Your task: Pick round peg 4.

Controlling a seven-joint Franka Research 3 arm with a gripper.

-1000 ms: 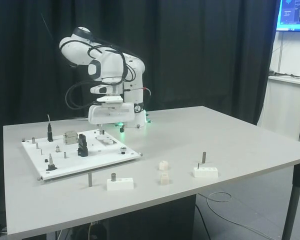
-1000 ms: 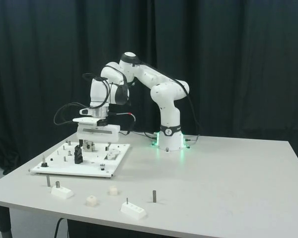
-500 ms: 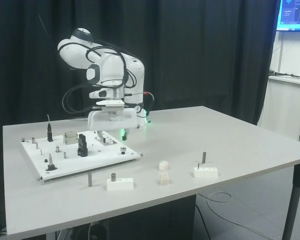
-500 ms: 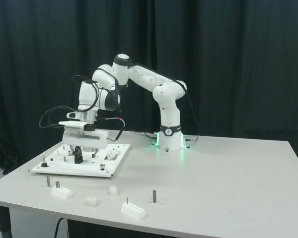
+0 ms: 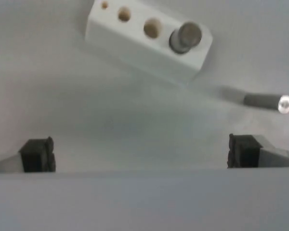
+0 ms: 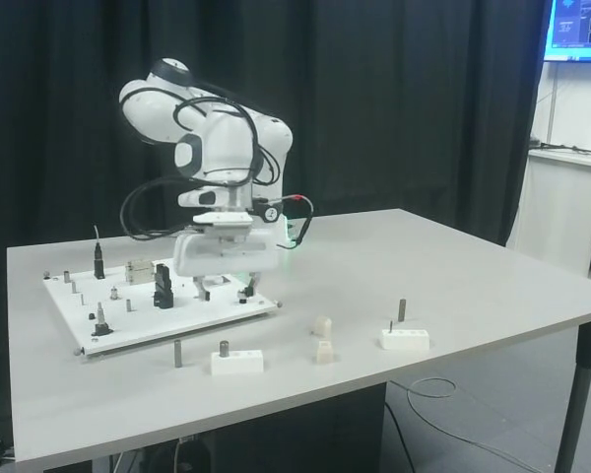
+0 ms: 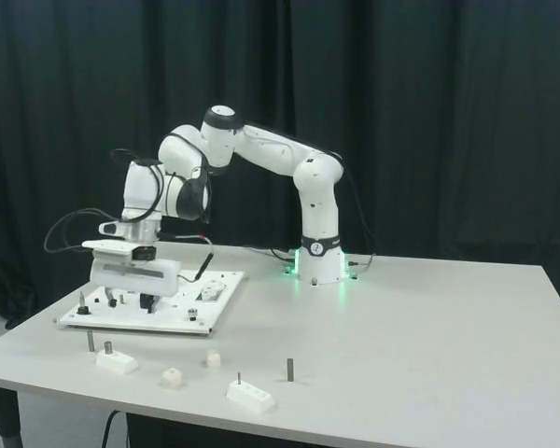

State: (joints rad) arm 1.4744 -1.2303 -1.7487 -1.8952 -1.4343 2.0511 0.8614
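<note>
A thick grey round peg [image 5: 185,36] [image 6: 223,348] [image 7: 108,348] stands upright in the largest hole of a small white block [image 5: 135,41] [image 6: 236,364] [image 7: 118,362] near the table's front edge. The block's other three holes show nothing in them. My gripper [image 5: 139,153] [image 6: 227,291] [image 7: 131,299] hangs open above the front edge of the white board, short of the block and higher than it. Nothing is between its black fingertips [image 5: 37,155].
A loose grey peg [image 5: 265,102] [image 6: 177,352] [image 7: 91,341] stands on the table beside the block. The white board [image 6: 177,317] [image 7: 168,322] carries several small parts. Two small white cubes [image 6: 323,338], a second white block [image 6: 405,340] with a thin pin, and another standing peg [image 6: 402,310] lie further along the front.
The arm has swung from above the middle of the board toward the table's front edge, bringing the hand out over the board's front edge near the peg block. The fingers stay open.
</note>
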